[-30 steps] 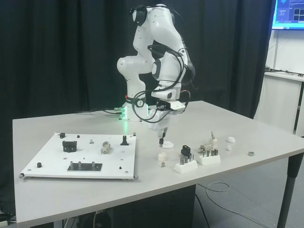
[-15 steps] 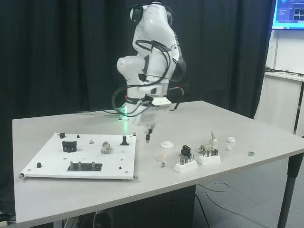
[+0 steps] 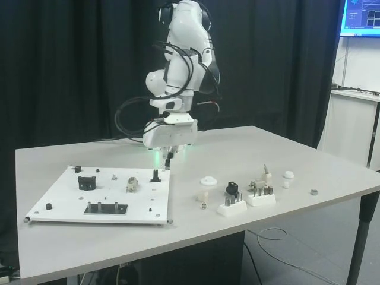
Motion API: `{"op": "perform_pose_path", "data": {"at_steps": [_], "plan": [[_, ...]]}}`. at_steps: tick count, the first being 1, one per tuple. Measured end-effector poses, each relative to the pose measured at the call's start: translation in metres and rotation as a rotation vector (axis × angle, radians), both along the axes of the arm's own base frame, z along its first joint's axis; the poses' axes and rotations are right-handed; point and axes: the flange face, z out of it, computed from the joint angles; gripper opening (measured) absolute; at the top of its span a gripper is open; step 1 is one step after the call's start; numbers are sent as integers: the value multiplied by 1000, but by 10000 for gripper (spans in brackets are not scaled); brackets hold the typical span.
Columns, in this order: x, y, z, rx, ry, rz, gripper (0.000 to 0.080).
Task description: Insert USB.
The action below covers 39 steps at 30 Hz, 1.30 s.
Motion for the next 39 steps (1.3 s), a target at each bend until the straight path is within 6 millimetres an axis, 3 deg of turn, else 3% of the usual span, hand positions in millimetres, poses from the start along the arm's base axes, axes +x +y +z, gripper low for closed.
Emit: {"op": "perform_pose_path", "data": {"at_steps": [23,39], "plan": [[-45,-24,9,51,29,-246,64],[-66,-24,8,70,16,-446,64]]}}
